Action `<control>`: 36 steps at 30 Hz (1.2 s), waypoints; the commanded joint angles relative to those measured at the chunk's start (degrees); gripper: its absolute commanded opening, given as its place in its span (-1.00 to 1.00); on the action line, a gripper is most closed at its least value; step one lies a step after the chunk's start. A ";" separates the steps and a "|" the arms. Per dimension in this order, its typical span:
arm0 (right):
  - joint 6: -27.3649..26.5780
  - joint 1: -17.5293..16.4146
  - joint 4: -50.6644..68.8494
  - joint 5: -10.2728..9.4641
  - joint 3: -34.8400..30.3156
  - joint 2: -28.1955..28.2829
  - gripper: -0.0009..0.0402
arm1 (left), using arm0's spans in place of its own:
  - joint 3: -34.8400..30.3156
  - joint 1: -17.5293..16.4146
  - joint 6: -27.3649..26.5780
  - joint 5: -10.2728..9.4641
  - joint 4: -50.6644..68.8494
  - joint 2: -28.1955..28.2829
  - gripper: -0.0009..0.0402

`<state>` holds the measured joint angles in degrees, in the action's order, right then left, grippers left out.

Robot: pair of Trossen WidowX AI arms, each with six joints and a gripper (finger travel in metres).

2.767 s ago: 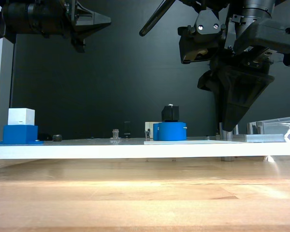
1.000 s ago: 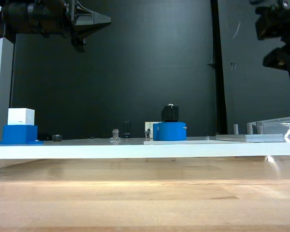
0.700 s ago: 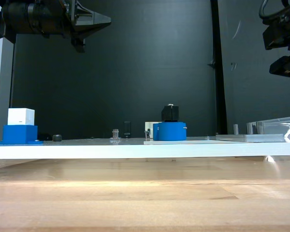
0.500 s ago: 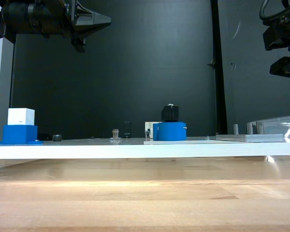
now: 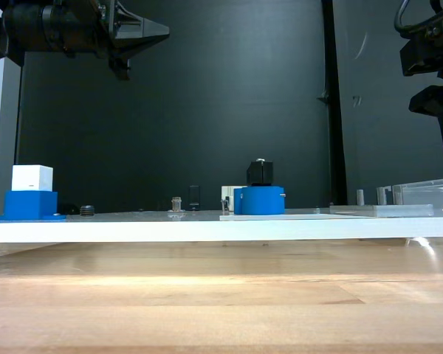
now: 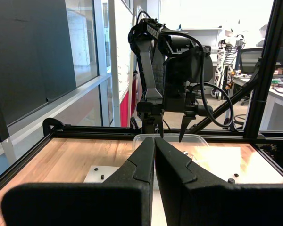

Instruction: Remove the 16mm cylinder and place in the container

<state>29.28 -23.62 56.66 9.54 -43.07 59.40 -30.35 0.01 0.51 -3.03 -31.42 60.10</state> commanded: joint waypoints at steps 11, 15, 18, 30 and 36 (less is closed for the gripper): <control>0.02 -0.02 -0.35 -0.66 -0.02 0.04 0.03 | -0.02 -0.02 0.00 0.02 0.00 0.00 -0.96; -0.17 0.02 -0.70 -0.70 -0.02 0.04 0.03 | -0.02 -0.02 0.00 0.02 0.00 0.00 -0.96; -0.20 0.13 -1.75 0.04 -0.02 0.04 0.03 | -0.02 0.00 0.00 0.02 0.00 0.00 -0.96; -13.46 8.98 -23.61 1.49 -0.02 0.04 0.01 | -0.02 -0.02 0.00 0.02 -0.02 0.00 -0.96; -24.37 14.78 -38.03 1.31 -0.02 0.04 -0.21 | -0.02 0.00 0.00 0.02 0.00 0.00 -0.96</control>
<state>6.85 -10.00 21.43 11.07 -43.07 59.44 -30.37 0.01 0.51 -3.01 -31.42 60.10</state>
